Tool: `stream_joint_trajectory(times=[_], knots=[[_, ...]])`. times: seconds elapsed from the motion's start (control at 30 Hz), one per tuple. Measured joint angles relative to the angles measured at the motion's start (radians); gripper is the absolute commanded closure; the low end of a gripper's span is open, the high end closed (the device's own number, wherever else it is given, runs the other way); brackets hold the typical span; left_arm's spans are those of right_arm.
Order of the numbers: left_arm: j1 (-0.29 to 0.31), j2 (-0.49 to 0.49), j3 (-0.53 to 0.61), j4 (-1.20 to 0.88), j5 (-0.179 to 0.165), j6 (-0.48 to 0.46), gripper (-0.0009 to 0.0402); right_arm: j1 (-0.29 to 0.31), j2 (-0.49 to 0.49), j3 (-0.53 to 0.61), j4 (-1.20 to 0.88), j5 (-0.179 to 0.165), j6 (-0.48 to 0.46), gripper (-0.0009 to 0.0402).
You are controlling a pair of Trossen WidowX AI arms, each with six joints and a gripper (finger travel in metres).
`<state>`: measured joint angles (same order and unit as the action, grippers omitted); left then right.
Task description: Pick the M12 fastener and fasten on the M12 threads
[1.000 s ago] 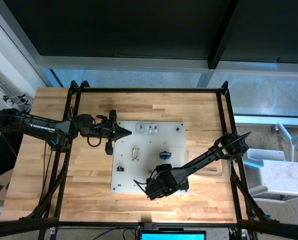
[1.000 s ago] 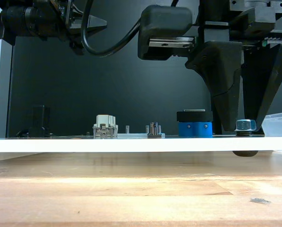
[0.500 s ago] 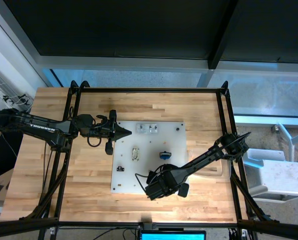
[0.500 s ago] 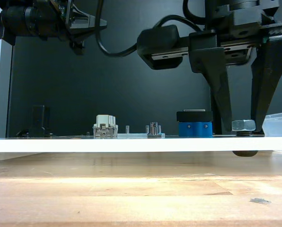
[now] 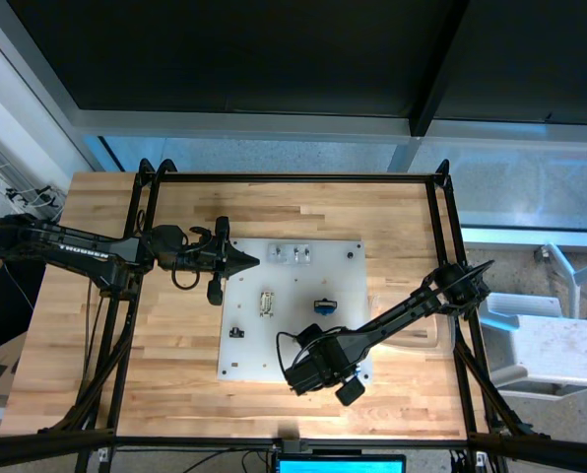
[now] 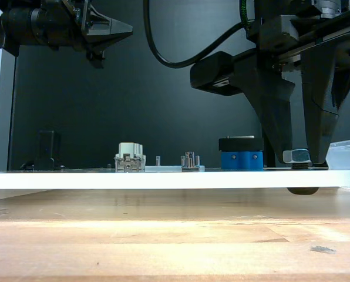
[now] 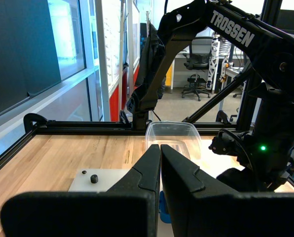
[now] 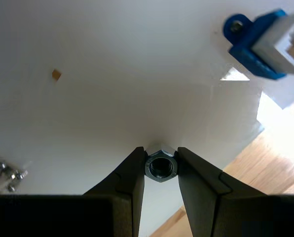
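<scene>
A white board [image 5: 249, 335] lies on the wooden table [image 5: 175, 384]. The left gripper [image 5: 246, 260] hovers at the board's ten o'clock edge, fingers pressed together on nothing. At the board's five o'clock, the right gripper [image 6: 297, 157] pinches the small silver nut [image 8: 160, 166], which sits on its stud [image 6: 296, 165].

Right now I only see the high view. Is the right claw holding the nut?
Observer: Yes, the right wrist view shows the right gripper shut on the silver nut at the white board's near right edge.
Operator: Is it on its stud?
Observer: The low view shows it atop a dark stub; whether threaded, I cannot tell.
Operator: And the left claw?
Observer: The left gripper hangs high over the board's far left edge, shut, empty.
</scene>
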<state>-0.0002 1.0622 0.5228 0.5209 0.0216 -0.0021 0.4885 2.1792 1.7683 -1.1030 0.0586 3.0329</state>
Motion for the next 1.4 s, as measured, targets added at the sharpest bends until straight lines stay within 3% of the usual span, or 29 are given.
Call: stream_joint_trajectory(times=[0.3,1.23,1.4], knots=[[0.000,0.000,0.000,0.000,0.000,0.000,0.0393,0.000,-0.001,0.000,-0.002,0.001,0.113,0.0368],[0.000,0.000,0.000,0.000,0.000,0.000,0.0393,0.000,-0.005,0.001,-0.005,0.002,0.100,0.0368],[0.000,0.000,0.000,0.000,0.000,0.000,0.0393,0.000,-0.009,0.001,-0.018,0.018,0.068,0.0368]])
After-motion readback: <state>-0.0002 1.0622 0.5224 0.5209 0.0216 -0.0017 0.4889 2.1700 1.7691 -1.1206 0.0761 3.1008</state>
